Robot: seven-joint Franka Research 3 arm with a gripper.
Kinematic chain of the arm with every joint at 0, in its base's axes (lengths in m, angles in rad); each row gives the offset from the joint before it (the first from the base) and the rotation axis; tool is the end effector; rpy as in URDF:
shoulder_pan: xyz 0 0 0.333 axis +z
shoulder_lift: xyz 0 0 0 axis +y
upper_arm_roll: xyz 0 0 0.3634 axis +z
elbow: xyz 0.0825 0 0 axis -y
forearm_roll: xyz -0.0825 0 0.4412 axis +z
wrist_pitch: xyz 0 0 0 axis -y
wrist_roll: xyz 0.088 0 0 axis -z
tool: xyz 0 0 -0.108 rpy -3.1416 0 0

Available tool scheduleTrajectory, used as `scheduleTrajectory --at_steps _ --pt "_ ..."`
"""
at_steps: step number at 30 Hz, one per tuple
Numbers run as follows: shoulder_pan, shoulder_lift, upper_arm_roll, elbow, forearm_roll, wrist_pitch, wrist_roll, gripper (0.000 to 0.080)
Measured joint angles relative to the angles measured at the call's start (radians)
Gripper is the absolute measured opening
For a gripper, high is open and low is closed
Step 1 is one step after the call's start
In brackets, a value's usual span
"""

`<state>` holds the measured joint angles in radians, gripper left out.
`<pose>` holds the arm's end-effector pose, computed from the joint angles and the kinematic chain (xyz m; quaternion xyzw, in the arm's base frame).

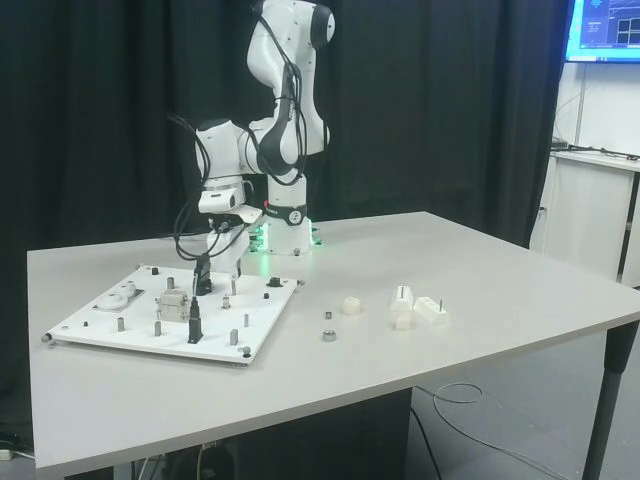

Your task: Insert square peg 2.

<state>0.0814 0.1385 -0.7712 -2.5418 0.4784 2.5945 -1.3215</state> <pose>0.3622 -0.3204 0.2271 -0.9913 -0.1097 -0.0534 0.0493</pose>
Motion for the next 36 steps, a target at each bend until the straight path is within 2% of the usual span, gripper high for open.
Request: scheduleTrajectory --at_steps 13,24,36 --pt "-0.002 0.0 -0.01 -0.004 0.066 0.0 0.0 0.007" --pt "-0.002 0.002 -0.014 -0.007 0.105 0.0 0.0 0.007" --pt "-0.001 0.007 -0.012 -0.007 0.106 0.003 -0.031 0.007"
